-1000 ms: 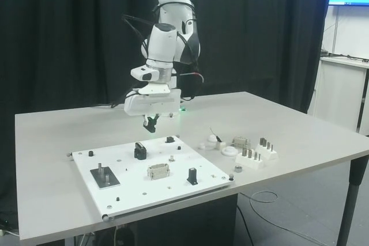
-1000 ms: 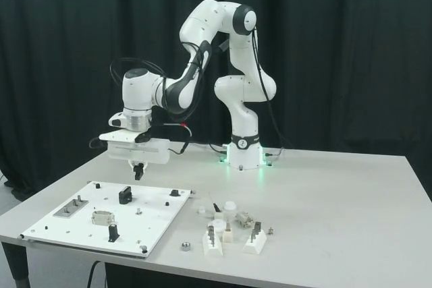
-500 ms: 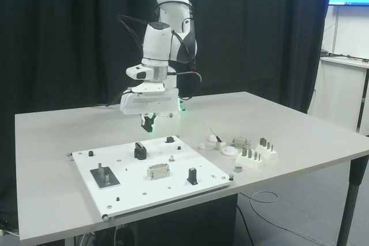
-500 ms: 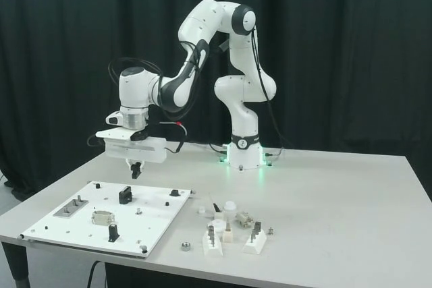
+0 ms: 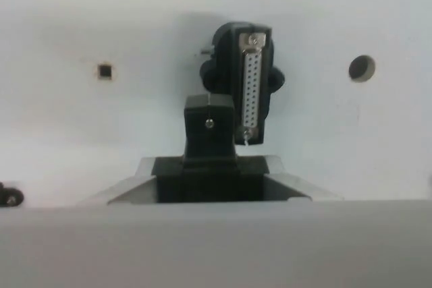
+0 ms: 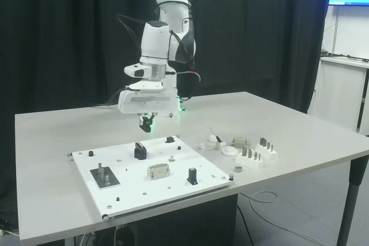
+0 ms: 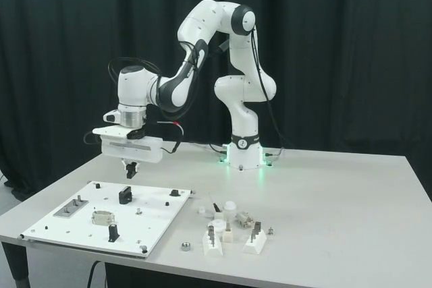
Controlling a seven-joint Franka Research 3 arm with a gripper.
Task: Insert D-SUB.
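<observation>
My gripper (image 6: 144,123) hangs above the far part of the white board (image 6: 130,191), shut on a small black D-SUB plug (image 5: 210,126). In the wrist view the plug sits between the fingers, just beside the black D-SUB socket (image 5: 251,85) on the board, whose pale pin face looks up. In the room views that socket (image 6: 139,151) (image 7: 125,196) stands on the board below and slightly in front of the gripper (image 7: 129,170), with a clear gap of air between them.
The board also carries a grey block with pegs (image 6: 104,176), a grey connector housing (image 6: 157,170), a black upright piece (image 6: 192,176) and a small black knob (image 6: 169,139). White holders with pegs (image 6: 256,154) and loose parts lie right of the board.
The arm has carried the gripper and its plug a little to the left and slightly up, ending closer to above the socket.
</observation>
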